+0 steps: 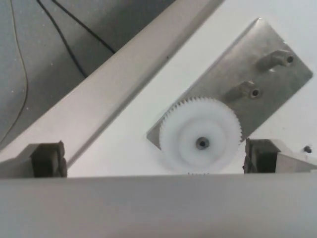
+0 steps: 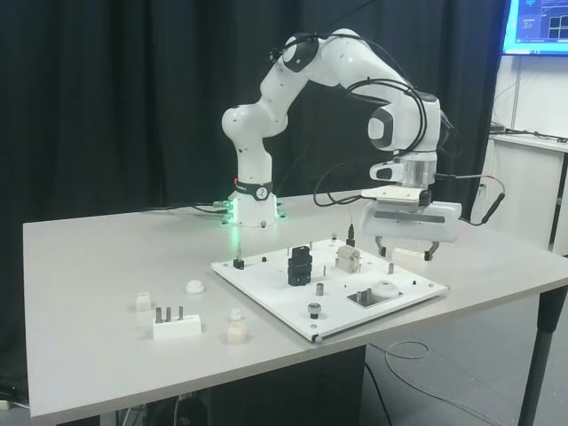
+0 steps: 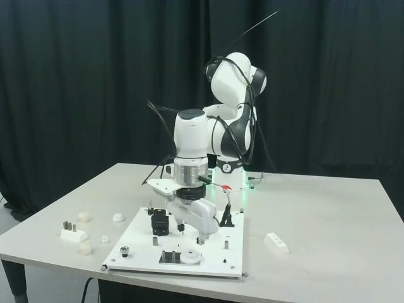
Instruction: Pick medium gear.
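— White plastic, toothed all round: the medium gear sits on a pin at one end of a grey metal plate, its dark hub showing. Where is it against the fingers?

— Between their lines but below them — the gripper hangs above it, not touching. One black fingertip stands well off to one side, the other fingertip just beside the gear's rim as the wrist view shows it.

— So the fingers are spread?

— Wide apart, with nothing held. In the first room view the gripper hovers over the white board, and the gear lies on the board under it.

— What else is on that plate?

— Two bare metal pegs, beyond the gear on the side away from the fingers. The plate lies flat on the white board.

— Any writing or brand to read?

— None that I can make out. There is a screen high in the corner of the first room view, but its text is too small to tell.

— And the second room view?

— The gear near the board's front edge, the arm bent over it on the grey table.
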{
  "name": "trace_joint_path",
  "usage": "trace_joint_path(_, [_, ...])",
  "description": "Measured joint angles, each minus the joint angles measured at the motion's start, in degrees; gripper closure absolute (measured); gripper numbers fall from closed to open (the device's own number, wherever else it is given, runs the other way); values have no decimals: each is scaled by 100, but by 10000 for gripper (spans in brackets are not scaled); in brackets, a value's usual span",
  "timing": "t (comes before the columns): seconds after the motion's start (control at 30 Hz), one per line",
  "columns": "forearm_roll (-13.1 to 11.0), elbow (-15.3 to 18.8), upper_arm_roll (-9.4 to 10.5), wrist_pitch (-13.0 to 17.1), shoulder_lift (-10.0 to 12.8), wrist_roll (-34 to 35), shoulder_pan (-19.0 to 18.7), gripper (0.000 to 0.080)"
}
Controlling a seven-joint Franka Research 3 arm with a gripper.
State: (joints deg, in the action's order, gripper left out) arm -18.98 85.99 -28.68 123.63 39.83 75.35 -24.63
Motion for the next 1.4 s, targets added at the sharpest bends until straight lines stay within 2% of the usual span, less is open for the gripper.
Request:
trace_joint_path(0.37, [168,-150,0,-176,0,0,59,3])
trace_joint_path(0.97, [299,-477,0,-469,-10,0,182,3])
trace_joint_path(1.4, [404,-583,-1,-494,-71,-186,368,3])
